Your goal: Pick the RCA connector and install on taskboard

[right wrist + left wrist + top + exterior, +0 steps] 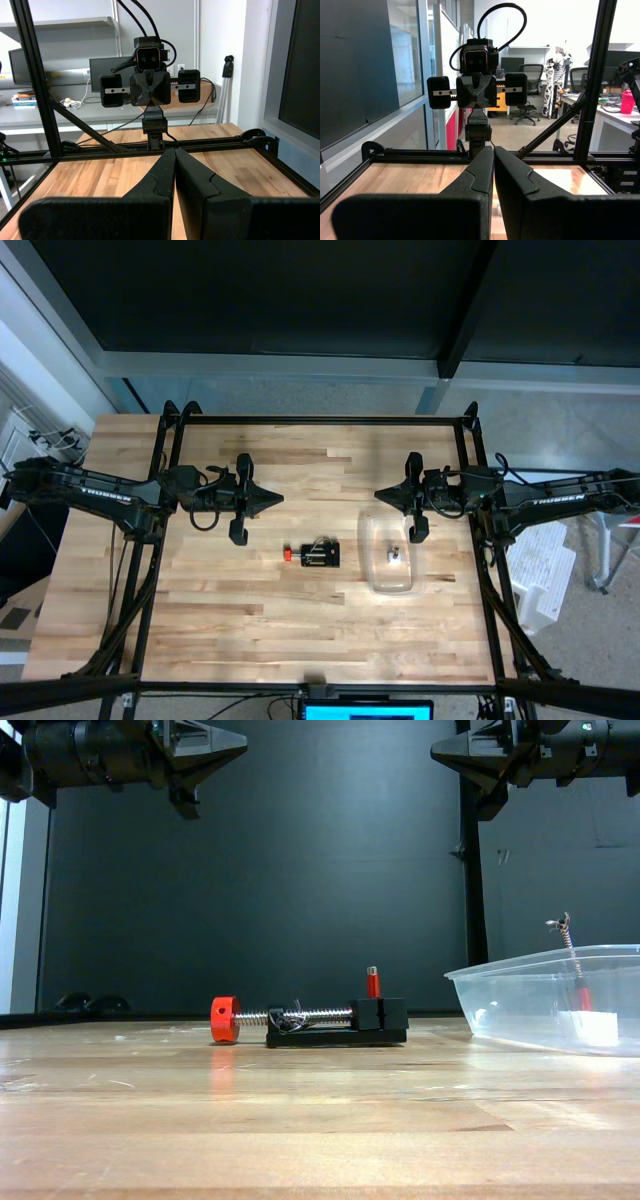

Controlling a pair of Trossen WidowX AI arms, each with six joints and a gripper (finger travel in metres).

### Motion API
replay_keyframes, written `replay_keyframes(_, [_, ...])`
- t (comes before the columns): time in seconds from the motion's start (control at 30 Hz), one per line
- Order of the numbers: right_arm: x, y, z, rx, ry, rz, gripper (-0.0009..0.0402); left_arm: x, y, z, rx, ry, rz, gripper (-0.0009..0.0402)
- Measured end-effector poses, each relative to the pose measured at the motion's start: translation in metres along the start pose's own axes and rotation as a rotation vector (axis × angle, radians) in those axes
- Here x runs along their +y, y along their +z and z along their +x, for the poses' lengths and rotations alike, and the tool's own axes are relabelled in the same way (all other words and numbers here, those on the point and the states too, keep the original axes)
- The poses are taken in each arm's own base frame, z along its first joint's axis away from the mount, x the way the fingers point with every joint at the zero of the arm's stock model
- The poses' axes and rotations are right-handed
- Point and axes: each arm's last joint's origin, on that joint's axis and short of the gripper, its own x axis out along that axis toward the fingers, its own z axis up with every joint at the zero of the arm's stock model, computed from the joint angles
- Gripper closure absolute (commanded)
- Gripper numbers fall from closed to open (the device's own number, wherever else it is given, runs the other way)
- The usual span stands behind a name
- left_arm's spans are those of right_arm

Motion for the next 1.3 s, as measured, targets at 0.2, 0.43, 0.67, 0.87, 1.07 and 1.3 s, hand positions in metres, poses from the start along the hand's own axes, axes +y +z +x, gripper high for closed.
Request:
replay_keyframes(0.2, [0.0, 0.0, 0.0, -0.001, 0.003, 0.004, 0.0393, 0.0, 0.0, 0.0, 0.0, 0.0, 0.0, 0.0393])
replay_keyframes(0.43, [0.0, 0.0, 0.0, -0.001, 0.003, 0.013, 0.0393, 0.0, 0.0, 0.0, 0.001, 0.0, 0.0, 0.0393])
replay_keyframes(0.67, [0.001, 0.007, 0.001, 0.149, -0.007, 0.038, 0.0393, 0.0, 0.0, 0.0, 0.0, 0.0, 0.0, 0.0393])
replay_keyframes(0.87, [0.005, 0.022, -0.004, 0.353, 0.0, 0.011, 0.0393, 0.0, 0.0, 0.0, 0.001, 0.0, 0.0, 0.0393])
replay_keyframes(1.07, [0.009, 0.029, -0.014, 0.575, 0.007, 0.004, 0.0393, 0.0, 0.0, 0.0, 0.001, 0.0, 0.0, 0.0393])
replay_keyframes(1.3, [0.018, 0.028, -0.021, 0.777, 0.029, -0.003, 0.0393, 0.0, 0.0, 0.0, 0.0, 0.0, 0.0, 0.0393])
